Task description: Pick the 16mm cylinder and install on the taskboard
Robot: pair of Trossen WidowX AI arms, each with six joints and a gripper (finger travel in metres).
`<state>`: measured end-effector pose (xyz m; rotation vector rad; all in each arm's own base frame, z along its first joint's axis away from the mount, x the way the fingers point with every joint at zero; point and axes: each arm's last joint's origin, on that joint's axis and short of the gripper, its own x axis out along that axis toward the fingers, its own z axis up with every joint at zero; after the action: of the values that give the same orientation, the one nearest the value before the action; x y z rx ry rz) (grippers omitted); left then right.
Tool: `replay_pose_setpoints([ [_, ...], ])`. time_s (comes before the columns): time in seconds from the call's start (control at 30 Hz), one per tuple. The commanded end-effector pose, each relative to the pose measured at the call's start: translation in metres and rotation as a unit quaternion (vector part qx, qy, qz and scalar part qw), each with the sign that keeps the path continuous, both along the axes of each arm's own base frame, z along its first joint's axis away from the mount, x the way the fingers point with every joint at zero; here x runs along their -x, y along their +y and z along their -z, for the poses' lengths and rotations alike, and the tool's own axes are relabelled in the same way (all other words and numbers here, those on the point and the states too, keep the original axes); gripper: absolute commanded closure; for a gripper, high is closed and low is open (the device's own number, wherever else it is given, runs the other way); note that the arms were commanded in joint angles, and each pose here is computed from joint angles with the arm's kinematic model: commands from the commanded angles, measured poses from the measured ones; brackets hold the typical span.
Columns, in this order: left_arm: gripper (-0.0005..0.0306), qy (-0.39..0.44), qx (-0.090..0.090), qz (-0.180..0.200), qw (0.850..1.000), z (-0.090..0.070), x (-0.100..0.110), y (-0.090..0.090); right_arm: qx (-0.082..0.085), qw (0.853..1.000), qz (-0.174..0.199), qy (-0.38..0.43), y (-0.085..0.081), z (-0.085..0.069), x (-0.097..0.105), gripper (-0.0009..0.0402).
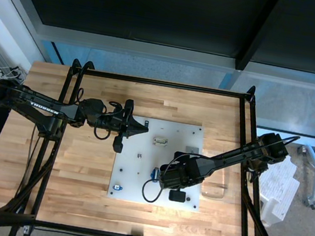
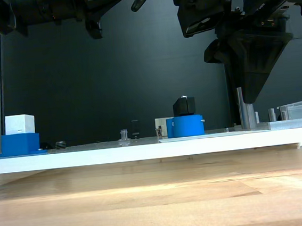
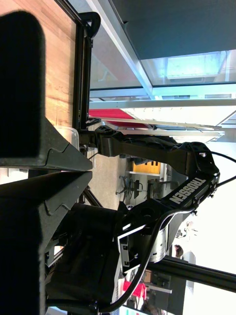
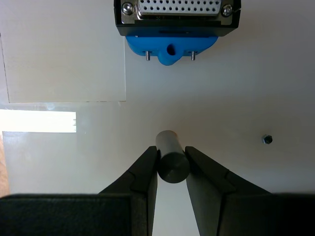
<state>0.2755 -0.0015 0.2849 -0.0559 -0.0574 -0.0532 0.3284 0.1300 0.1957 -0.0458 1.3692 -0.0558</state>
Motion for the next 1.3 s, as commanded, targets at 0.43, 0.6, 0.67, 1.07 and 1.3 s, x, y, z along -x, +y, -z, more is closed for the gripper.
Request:
replay_pose_setpoints([
  [0.43,0.03,0.0,0.0,0.0,1.0,-0.0001,-0.0001,0.0001,-0.001,1.0,0.001,-0.003,-0.0013,-0.0032,0.0011,0.0381],
  [0.6,0.03,0.0,0.0,0.0,1.0,-0.0001,-0.0001,0.0,0.0,1.0,0.002,-0.001,-0.0019,-0.0046,0.0022,0.0381],
  [0.67,0.03,0.0,0.0,0.0,1.0,-0.0001,-0.0001,0.0,-0.001,1.0,0.002,-0.002,-0.0021,-0.005,0.0023,0.0381],
  [1.07,0.03,0.0,0.0,0.0,1.0,-0.0001,-0.0001,0.0,-0.001,1.0,0.005,-0.002,-0.0042,-0.0062,0.0021,0.0381],
  [1.3,0.03,0.0,0.0,0.0,1.0,-0.0001,-0.0001,0.0,-0.004,1.0,0.005,-0.01,-0.0037,-0.0061,0.0004,0.0381],
])
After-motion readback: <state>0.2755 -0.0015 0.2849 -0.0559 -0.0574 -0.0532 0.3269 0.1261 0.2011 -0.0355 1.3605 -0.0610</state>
